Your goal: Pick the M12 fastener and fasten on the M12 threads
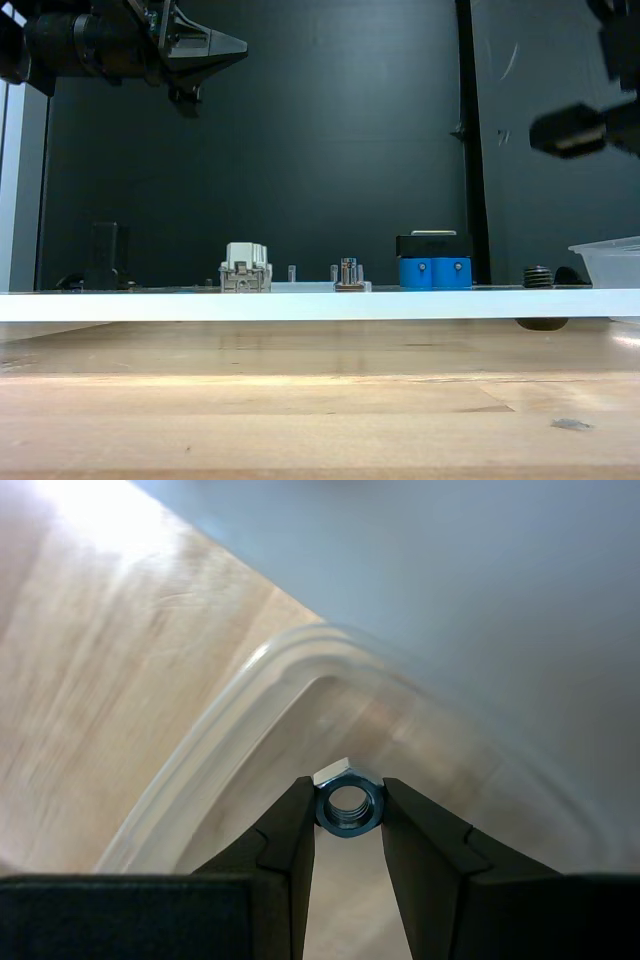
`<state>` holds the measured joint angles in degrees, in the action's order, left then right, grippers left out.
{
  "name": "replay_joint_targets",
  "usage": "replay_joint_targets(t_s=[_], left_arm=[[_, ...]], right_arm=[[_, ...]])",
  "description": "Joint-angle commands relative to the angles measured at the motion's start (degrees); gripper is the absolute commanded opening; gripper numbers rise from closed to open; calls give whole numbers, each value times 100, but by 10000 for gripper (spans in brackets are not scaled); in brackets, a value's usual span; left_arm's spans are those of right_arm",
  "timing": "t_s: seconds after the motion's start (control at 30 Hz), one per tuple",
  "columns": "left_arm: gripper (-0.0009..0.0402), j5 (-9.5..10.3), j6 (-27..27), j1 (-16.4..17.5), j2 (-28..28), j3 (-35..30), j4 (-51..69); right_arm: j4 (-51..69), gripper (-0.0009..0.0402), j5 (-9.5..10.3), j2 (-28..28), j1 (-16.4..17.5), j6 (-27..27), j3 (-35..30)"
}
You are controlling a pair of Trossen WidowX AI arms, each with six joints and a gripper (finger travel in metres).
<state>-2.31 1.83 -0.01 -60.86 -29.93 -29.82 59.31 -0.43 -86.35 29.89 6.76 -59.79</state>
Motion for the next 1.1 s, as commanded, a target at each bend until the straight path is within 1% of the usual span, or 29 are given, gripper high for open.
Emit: replay_joint_targets(t_s=[0.03, 0.17, 0.23, 0.33, 0.53, 0.63, 0.73, 0.9, 1.1], left_arm=[[0, 0, -2, 0, 0, -2, -2], [0, 0, -2, 2, 0, -2, -2], [0, 0, -2, 0, 0, -2, -2], [0, 0, -2, 0, 0, -2, -4], [0, 0, -2, 0, 0, -2, -4], [0, 0, -2, 0, 0, -2, -2], [0, 0, -2, 0, 0, -2, -2], [0, 0, -2, 2, 0, -2, -2], [0, 0, -2, 0, 0, -2, -2]], right_arm=[[210, 2, 4, -7, 0, 787, -262], [437, 2, -4, -155, 0, 1961, -610], [463, 2, 0, -262, 0, 2465, -778], [485, 2, 0, -492, -2, 3016, -1086], [717, 2, -4, -1121, -48, 3576, -1871], [787, 2, -4, -1451, -85, 3766, -2253], [811, 2, -4, -1768, -105, 3882, -2627], [824, 2, -4, -2275, -162, 3908, -3171], [767, 2, 0, -2789, -243, 4175, -3547]])
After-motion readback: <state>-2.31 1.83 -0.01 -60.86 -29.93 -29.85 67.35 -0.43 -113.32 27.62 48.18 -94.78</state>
